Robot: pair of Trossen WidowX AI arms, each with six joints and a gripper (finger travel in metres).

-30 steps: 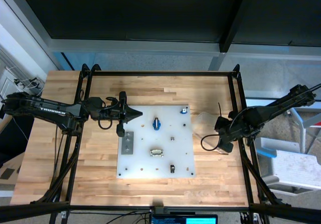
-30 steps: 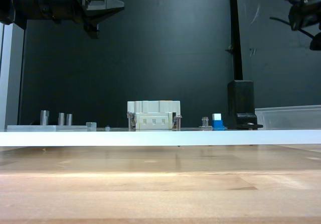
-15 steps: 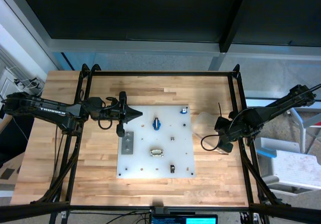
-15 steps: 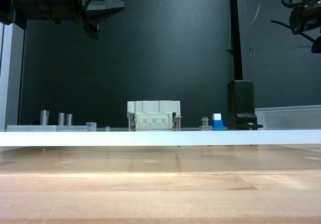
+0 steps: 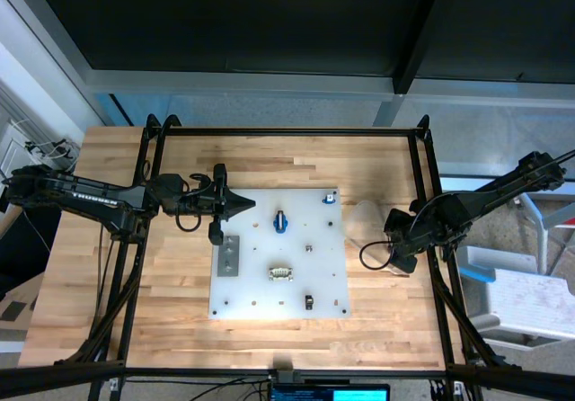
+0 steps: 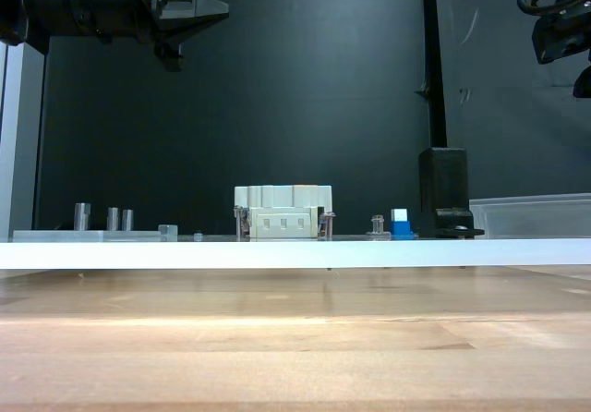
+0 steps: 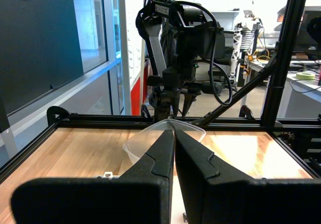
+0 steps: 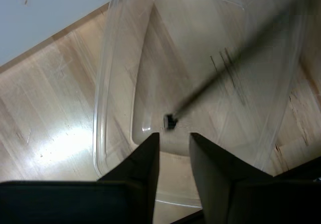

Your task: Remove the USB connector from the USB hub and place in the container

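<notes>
Connector (image 8: 169, 121) lies free just past my right gripper's (image 8: 173, 135) parted fingers (image 8: 145, 163), inside the container (image 8: 103, 98) at the board's (image 5: 305, 221) right (cable blurred, so likely dropping), while the left gripper (image 5: 244, 205), closed, hangs over the board's far-left corner.

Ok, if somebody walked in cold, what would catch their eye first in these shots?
Probably the right end effector, open and hanging over the clear container just off the white board's right edge. The USB connector shows right below it over the tub's floor, its cable tail a blur; whether it has landed cannot be told. Then the left end effector, shut, held high above the board's far-left corner.
</notes>
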